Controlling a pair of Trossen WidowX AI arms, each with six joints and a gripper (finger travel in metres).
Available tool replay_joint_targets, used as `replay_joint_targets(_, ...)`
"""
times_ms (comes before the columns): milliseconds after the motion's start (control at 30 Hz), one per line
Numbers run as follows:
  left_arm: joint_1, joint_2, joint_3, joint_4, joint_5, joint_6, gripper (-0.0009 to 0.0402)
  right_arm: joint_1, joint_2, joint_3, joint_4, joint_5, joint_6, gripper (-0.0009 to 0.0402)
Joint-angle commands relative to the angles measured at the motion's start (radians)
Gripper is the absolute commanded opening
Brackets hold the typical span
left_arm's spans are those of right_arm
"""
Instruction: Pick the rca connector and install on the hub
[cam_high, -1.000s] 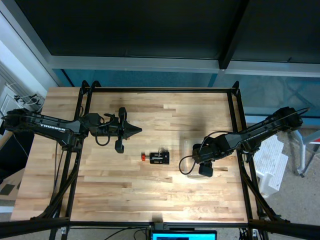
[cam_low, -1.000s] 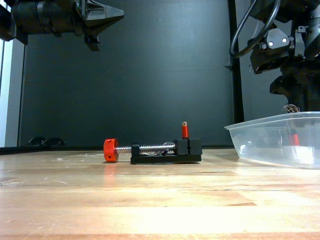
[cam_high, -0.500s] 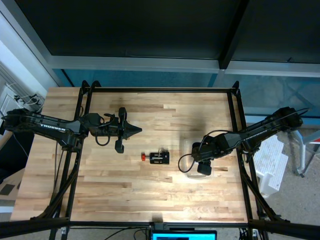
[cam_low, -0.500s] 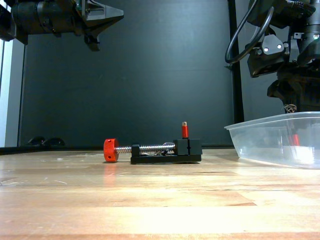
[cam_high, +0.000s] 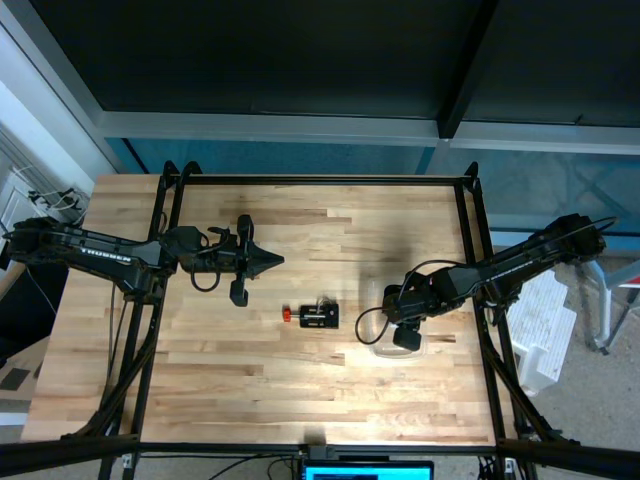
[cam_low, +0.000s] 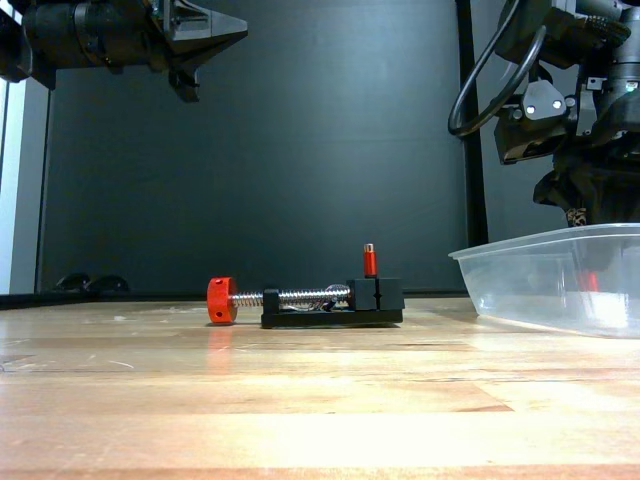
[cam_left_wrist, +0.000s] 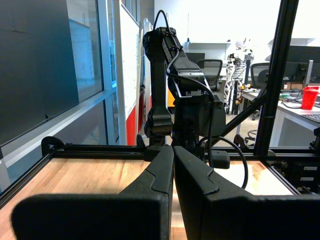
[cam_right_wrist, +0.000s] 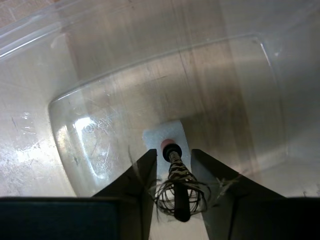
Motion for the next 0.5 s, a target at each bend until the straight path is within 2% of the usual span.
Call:
replay_joint_targets(33, 0.000, 0.000, 0.000, 0.000, 0.000, 0.000, 0.0000, -0.002, 0.000, 0.001, 0.000, 0.000, 0.000, 0.0060)
replay_joint_targets(267, 0.000, 0.000, 0.000, 0.000, 0.000, 0.000, 0.0000, -0.003, 0.000, 0.001, 0.000, 0.000, 0.000, 0.0000)
replay_joint_targets(500, 0.000, 0.000, 0.000, 0.000, 0.000, 0.000, 0.0000, -0.003, 0.000, 0.001, 0.001, 0.000, 0.001, 0.0001)
